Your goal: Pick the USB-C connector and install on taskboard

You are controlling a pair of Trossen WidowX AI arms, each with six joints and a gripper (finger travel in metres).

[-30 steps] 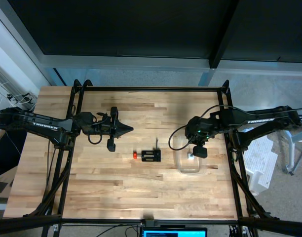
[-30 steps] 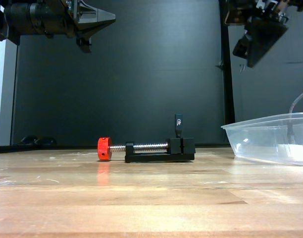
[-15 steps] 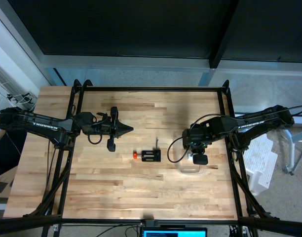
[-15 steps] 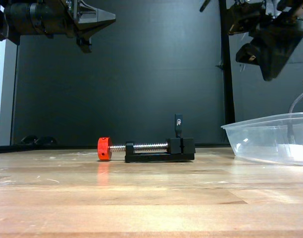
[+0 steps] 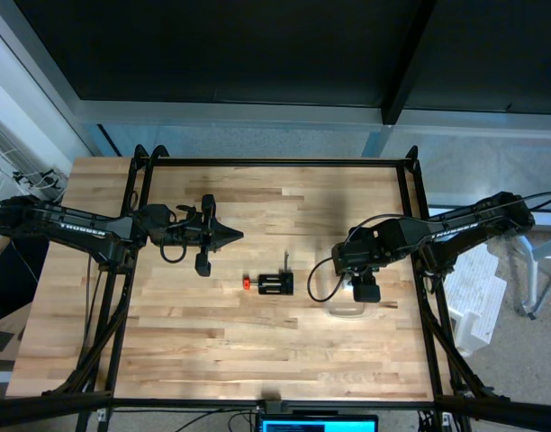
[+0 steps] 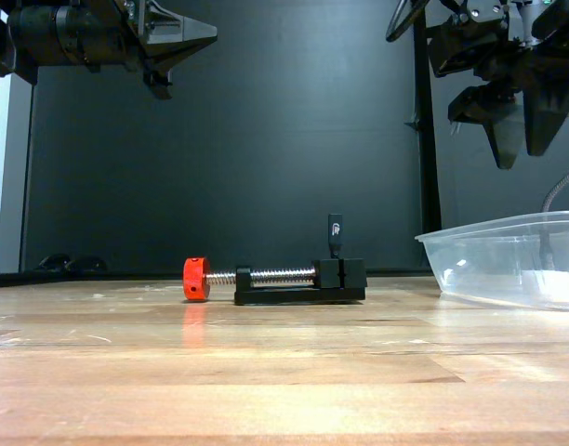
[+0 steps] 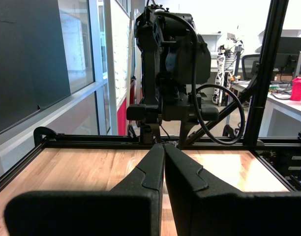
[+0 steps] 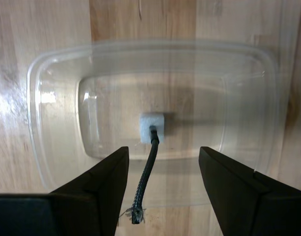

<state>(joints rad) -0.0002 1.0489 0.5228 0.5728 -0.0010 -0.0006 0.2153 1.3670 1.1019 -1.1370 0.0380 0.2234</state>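
Note:
The taskboard (image 5: 275,284) is a small black block mid-table with an orange-red knob (image 6: 196,278) at its left end and a thin dark pin (image 6: 334,232) standing up on it. My right gripper (image 8: 161,152) hangs open, pointing down over a clear tray (image 8: 32,88). In the tray lies a small white square piece (image 8: 152,127) with a dark braided cable (image 8: 146,172) running into it. The USB-C connector's own plug is hidden. My left gripper (image 5: 236,236) is shut, held high over the table left of the block, fingers (image 7: 155,162) pressed together.
The clear plastic tray (image 5: 347,310) stands right of the block, under the right gripper (image 6: 523,153). A black frame rail (image 5: 275,163) borders the table at the back and sides. The left gripper (image 6: 208,37) is well above the wood.
The right gripper has shifted slightly toward the near edge over the tray and swung from tilted to pointing straight down. The left arm and the block have not moved.

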